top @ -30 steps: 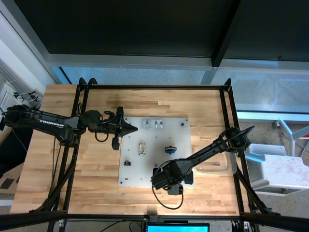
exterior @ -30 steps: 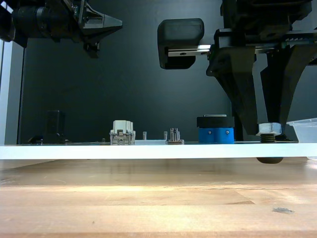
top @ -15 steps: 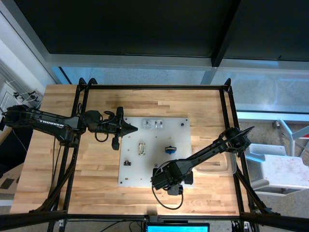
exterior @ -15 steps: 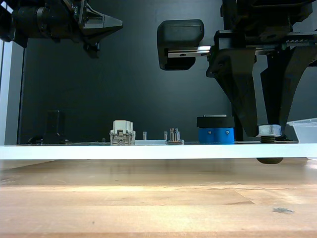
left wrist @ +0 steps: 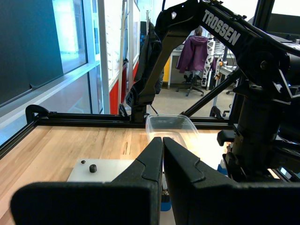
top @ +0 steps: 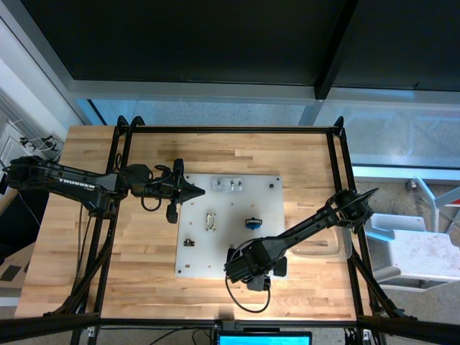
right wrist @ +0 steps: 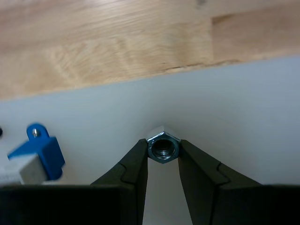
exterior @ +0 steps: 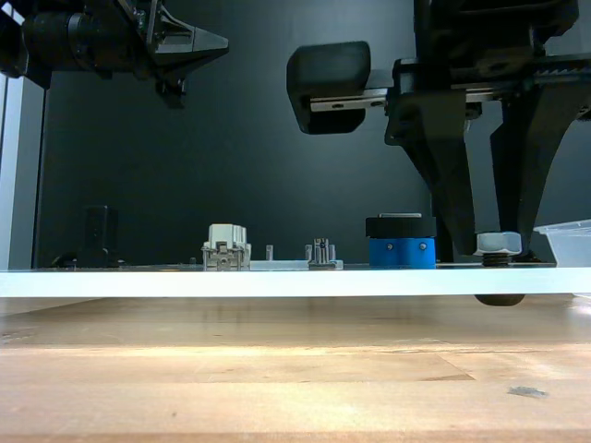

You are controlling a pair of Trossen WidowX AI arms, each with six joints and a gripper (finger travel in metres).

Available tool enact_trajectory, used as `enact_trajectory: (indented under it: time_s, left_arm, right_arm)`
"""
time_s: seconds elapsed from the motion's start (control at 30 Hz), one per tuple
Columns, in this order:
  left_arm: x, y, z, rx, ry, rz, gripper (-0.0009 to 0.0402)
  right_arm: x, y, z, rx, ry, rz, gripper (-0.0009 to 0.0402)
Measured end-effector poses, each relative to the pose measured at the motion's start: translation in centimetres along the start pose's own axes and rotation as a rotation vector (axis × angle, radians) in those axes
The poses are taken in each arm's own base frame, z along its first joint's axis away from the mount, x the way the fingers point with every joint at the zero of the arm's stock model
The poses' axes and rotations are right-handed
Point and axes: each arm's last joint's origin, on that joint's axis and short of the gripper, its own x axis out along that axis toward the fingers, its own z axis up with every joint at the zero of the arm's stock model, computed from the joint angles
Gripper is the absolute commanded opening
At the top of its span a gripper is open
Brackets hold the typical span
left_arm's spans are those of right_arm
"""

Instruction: Pick the M12 fastener and fasten on the M12 threads

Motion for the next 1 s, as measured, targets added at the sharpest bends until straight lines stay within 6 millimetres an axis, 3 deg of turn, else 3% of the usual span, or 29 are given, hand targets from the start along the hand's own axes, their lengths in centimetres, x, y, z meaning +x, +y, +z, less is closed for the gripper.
enact_trajectory:
  time_s: [1.0]
  left_arm:
    - [0.00,0.00,0.00,0.000,0.000,0.000,0.0000]
  right_arm:
    - [-0.06,0.19,-0.32,1.425,0.032,0.014,0.0035]
